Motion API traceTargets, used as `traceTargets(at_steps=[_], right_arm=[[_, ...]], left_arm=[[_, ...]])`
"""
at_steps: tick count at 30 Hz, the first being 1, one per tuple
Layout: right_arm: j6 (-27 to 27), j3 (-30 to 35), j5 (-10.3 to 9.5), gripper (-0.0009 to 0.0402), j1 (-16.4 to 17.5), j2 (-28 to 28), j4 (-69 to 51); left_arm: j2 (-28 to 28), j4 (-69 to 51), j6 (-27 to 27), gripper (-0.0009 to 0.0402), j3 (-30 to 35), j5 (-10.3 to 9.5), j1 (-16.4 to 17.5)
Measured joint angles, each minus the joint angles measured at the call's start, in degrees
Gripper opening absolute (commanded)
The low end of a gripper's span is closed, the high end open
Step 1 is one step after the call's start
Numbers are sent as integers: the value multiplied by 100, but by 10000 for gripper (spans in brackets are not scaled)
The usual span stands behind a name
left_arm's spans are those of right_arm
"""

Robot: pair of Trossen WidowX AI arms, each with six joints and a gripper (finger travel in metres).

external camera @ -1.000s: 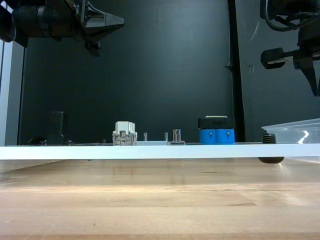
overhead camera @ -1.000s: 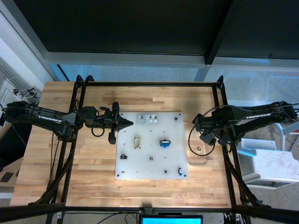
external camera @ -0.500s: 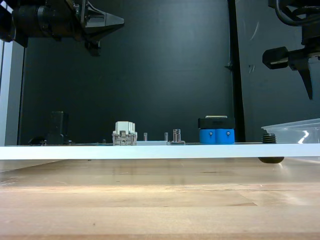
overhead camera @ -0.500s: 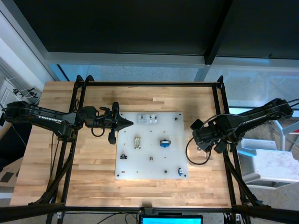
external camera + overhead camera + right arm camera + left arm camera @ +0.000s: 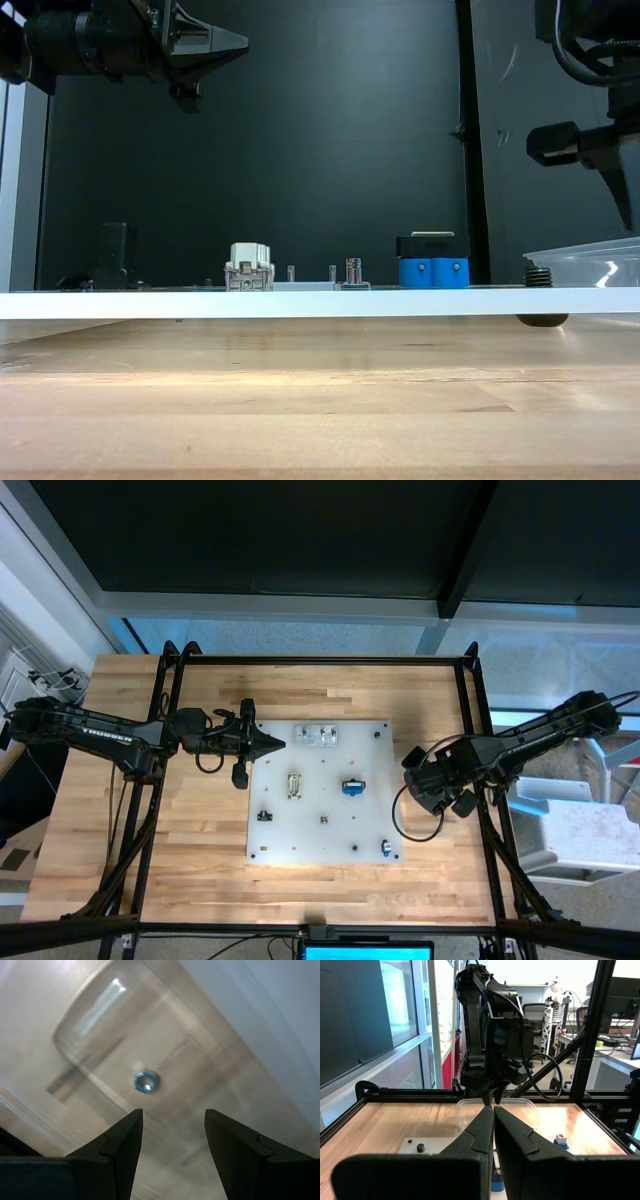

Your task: Pick the M12 fastener and fasten on the M12 threads

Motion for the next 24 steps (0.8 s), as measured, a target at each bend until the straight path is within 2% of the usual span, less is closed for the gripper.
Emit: traceTargets(at_steps=[8, 15, 24], right_arm=[[575, -308, -63, 167, 118, 166, 367], [708, -632, -61, 167, 286, 166, 706], [713, -719, -50, 167, 361, 313, 892]], left_arm=[[0, 0, -2, 0, 0, 0, 0], [0, 0, -2, 0, 0, 0, 0], [0, 0, -2, 0, 0, 0, 0]])
